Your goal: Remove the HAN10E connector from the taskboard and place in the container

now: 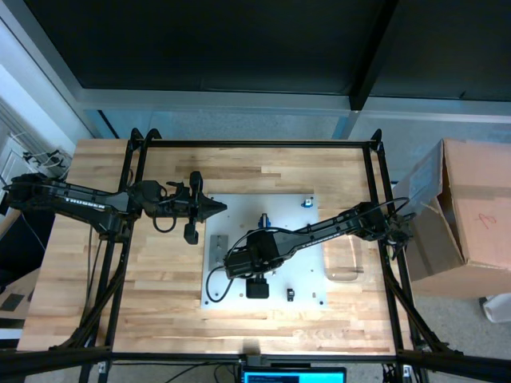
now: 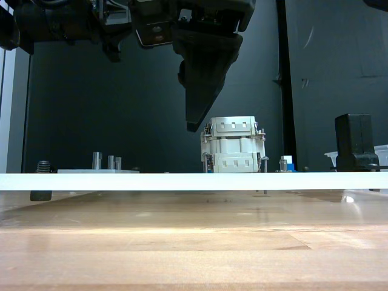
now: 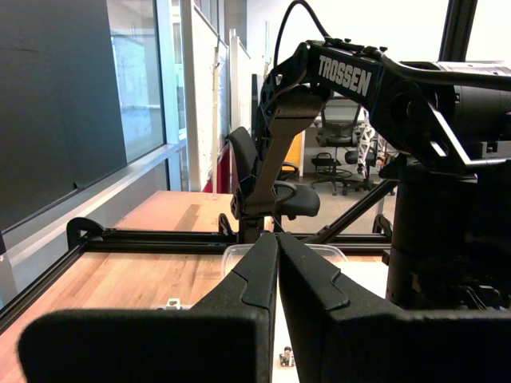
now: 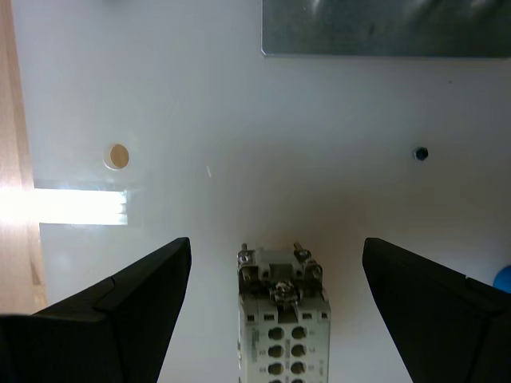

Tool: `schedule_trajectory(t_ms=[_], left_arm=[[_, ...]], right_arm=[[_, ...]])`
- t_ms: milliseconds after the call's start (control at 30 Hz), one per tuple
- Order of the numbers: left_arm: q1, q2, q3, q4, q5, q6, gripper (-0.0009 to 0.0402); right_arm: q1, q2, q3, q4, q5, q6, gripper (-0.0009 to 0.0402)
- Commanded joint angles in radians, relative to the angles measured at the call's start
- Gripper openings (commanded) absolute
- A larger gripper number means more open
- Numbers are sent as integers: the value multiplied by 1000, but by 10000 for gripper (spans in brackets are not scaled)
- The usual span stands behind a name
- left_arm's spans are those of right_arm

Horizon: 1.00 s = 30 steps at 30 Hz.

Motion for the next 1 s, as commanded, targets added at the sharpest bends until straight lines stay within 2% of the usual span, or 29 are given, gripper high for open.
schedule_trajectory(t_ms=[33, 200, 500, 1000], left_arm=[[0, 0, 0, 0, 0, 0, 0], [0, 0, 0, 0, 0, 0, 0], [0, 0, 0, 0, 0, 0, 0], [0, 0, 0, 0, 0, 0, 0]], right_arm=[[0, 9, -1, 11, -5, 2, 302], [-2, 22, -2, 16, -18, 1, 285], [-4, 27, -27, 51, -18, 0, 229], [-5, 27, -79, 97, -19, 0, 105]])
